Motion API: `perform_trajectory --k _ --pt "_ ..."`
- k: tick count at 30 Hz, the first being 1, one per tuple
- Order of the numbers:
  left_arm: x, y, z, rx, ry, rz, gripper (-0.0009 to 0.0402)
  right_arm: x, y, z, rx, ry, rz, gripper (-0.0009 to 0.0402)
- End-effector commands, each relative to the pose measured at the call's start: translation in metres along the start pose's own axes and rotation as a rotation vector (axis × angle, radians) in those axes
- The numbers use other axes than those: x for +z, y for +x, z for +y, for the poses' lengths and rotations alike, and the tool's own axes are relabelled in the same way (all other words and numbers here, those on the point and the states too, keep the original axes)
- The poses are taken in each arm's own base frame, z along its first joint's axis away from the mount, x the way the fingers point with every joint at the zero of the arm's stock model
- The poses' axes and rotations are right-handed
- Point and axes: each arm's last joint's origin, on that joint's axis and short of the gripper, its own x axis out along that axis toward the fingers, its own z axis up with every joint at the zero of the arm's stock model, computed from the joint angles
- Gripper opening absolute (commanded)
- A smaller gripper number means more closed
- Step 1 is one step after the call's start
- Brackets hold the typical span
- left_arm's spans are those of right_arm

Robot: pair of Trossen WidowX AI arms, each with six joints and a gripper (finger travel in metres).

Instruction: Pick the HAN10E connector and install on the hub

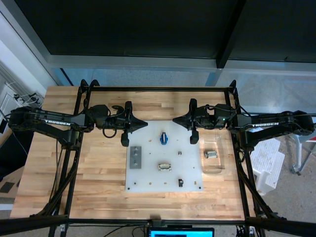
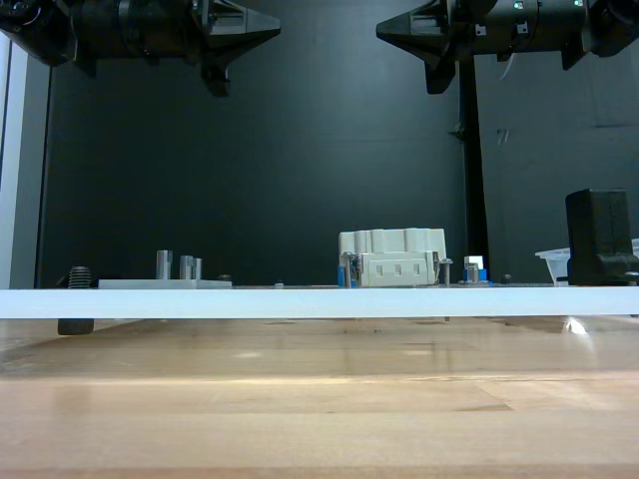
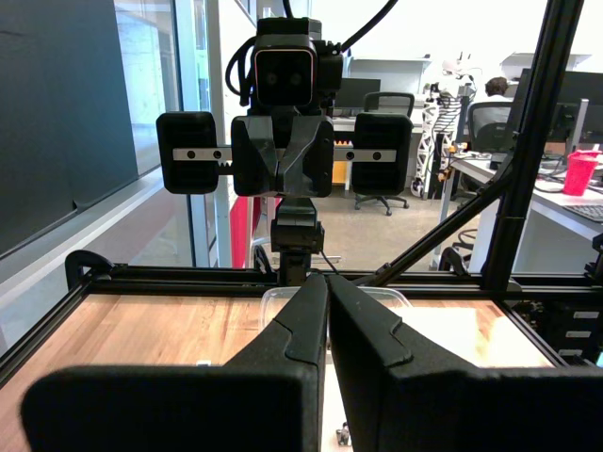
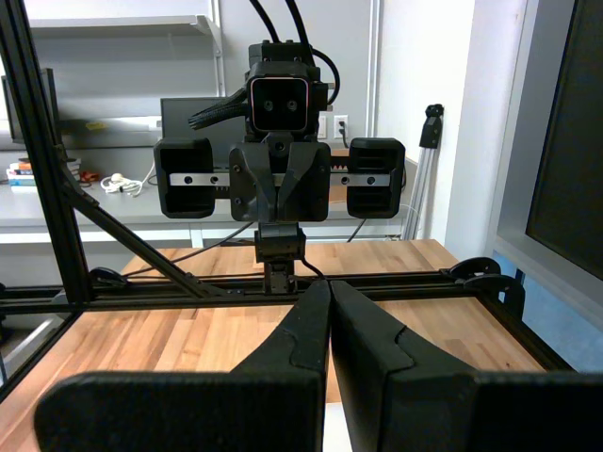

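High view: left end effector (image 1: pixel 145 123) and right end effector (image 1: pixel 174 120) hover with fingers together; the small pale beige rectangular connector (image 1: pixel 211 154) lies in a clear plastic tray (image 1: pixel 213 166), below and beside the right one.

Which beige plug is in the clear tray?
The HAN10E connector; the hub sits on the white board. Left gripper and right gripper hover above, jaws shut.
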Motion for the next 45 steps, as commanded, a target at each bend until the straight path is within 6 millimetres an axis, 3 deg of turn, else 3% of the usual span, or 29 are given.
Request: perform_trajectory --k 1,13,29,45 --pt "0.0 0.0 0.0 0.0 0.0 0.0 0.0 0.0 0.0 0.001 0.019 0.0 0.0 0.0" --pt "0.0 0.0 0.0 -0.001 0.0 0.0 0.0 0.004 -0.001 0.001 0.023 0.016 0.024 0.0" --pt "0.0 0.0 0.0 0.0 0.0 0.0 0.0 -0.002 -0.026 0.027 0.1 0.015 0.671 0.0" --pt "0.0 0.0 0.0 0.0 0.0 0.0 0.0 -0.005 -0.062 0.039 0.141 -0.018 1.101 0.0"
